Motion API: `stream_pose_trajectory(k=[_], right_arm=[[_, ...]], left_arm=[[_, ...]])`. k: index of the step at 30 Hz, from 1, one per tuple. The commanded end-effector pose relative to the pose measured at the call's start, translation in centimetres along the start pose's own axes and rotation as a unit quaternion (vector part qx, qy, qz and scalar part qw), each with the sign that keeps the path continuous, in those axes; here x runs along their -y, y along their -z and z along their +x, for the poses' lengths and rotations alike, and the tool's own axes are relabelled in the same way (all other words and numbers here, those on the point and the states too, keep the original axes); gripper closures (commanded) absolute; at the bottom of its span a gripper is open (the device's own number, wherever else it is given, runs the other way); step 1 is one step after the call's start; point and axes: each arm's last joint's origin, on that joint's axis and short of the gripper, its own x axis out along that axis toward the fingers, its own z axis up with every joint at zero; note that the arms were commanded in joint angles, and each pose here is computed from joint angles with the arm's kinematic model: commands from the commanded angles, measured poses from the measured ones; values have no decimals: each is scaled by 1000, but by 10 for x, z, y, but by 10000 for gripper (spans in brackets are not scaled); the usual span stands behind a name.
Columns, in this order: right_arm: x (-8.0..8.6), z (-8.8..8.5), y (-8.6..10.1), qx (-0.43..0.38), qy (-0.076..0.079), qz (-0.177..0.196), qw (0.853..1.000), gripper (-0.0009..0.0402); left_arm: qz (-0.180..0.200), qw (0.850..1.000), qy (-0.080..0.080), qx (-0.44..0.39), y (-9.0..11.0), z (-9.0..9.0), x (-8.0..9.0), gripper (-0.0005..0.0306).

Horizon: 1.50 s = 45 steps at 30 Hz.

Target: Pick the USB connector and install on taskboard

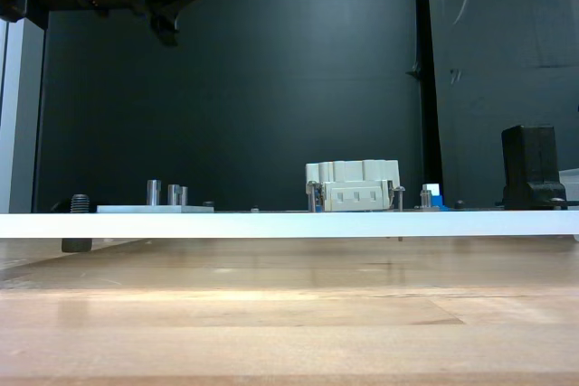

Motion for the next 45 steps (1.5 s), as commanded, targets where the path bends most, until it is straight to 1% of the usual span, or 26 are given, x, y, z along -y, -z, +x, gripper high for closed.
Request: stream_pose_trajectory(k=[1, 8, 13, 18, 25, 30, 31, 35, 41, 45], right_arm=[[0, -2, 1, 5, -4, 0, 1000, 394], [2, -5, 7, 15, -15, 5, 1000, 393], [3, -1, 12, 26, -27, 9, 999, 393], [4, -4, 13, 45, -17, 5, 999, 393], [5, -7, 14, 51, -18, 2, 999, 393], [5, -8, 14, 56, -11, 1, 998, 393], [5, -9, 13, 54, -9, 1, 998, 393], [5, -17, 10, 49, 14, -4, 999, 393], [4, -22, 7, 51, 11, -7, 999, 393], [3, -31, 3, 49, 13, -7, 999, 393]], left_arm=[[0, 1000, 0, 0, 0, 0, 0, 300], [0, 1000, 0, 0, 0, 0, 0, 300], [0, 1000, 0, 0, 0, 0, 0, 300], [0, 1000, 0, 0, 0, 0, 0, 300], [0, 1000, 0, 0, 0, 0, 0, 300], [0, 1000, 0, 0, 0, 0, 0, 300], [0, 1000, 0, 0, 0, 0, 0, 300], [0, 1000, 0, 0, 0, 0, 0, 300], [0, 1000, 0, 0, 0, 0, 0, 300], [0, 1000, 0, 0, 0, 0, 0, 300]])
